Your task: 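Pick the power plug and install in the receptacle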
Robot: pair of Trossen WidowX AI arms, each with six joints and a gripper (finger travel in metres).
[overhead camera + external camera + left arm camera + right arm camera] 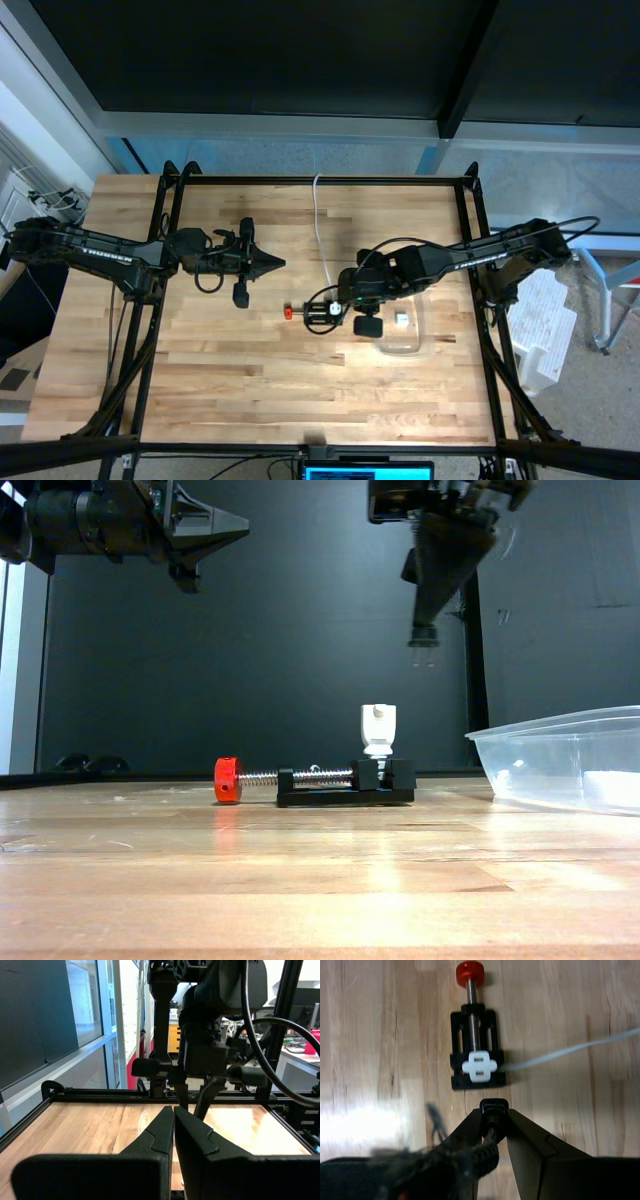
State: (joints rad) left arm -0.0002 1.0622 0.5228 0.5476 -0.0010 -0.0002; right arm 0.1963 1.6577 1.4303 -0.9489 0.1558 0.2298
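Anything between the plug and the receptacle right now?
Nothing: low view shows only air between the plug, shut in the right gripper, and the receptacle lower down. Left gripper hangs shut, away at left.

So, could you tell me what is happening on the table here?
The right hand holds the small black power plug, prongs down, in the air above and slightly to one side of the white receptacle, which is clamped in a black vise. It is not plugged in yet. The left hand hangs shut off to the left, holding nothing.
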